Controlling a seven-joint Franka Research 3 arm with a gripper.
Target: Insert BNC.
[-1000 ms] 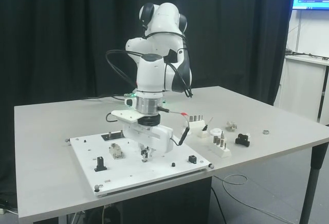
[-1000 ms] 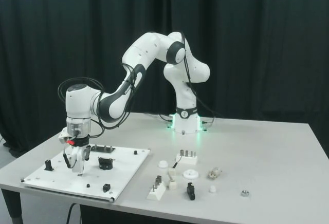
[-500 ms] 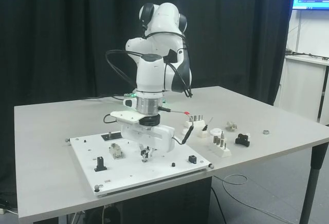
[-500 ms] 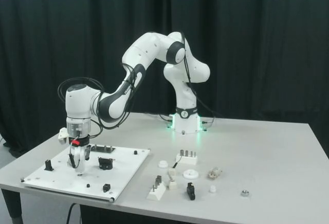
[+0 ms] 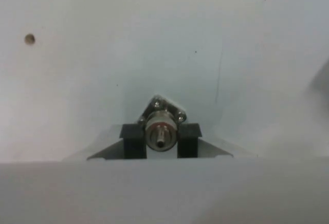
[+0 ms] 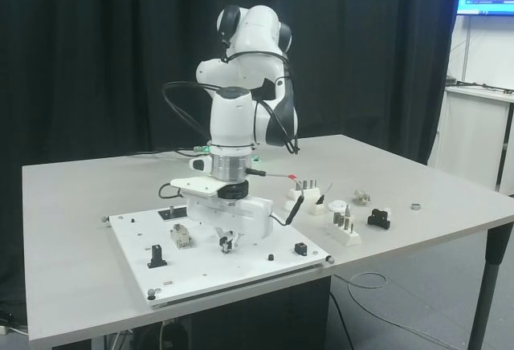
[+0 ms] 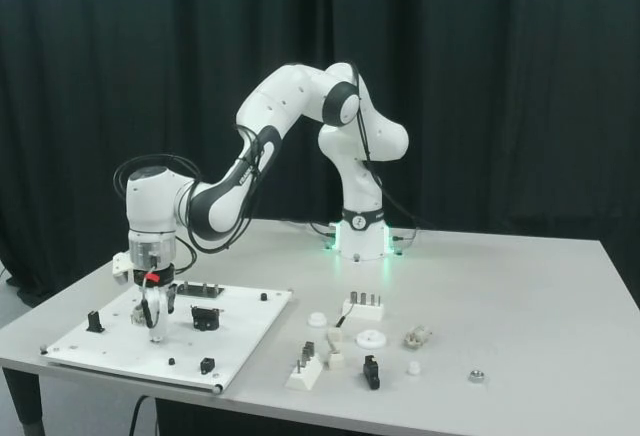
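In the wrist view a metal BNC connector [image 5: 161, 133] sits between my two black fingertips [image 5: 133, 142], which press against its sides. Behind it a square metal flange [image 5: 177, 114] shows against the white board [image 5: 154, 39]. From the first room view my gripper [image 6: 226, 243] points straight down at the middle of the white board [image 6: 241, 276], its tip at or just above the surface. The second room view has the gripper [image 7: 155, 334] at the board [image 7: 100, 354] on the table's left end.
On the board stand a black bracket [image 6: 156, 255], a pale block fixture [image 6: 180, 237] and a small black piece [image 6: 300, 248]. Right of the board lie white part holders [image 6: 344, 229], a black part [image 6: 378, 218] and a nut [image 6: 416, 205]. The board reaches the table's front edge.
The wrist and forearm have shifted slightly and the hand has turned a little about its axis. The gripper's tip has stayed at the same spot on the board.
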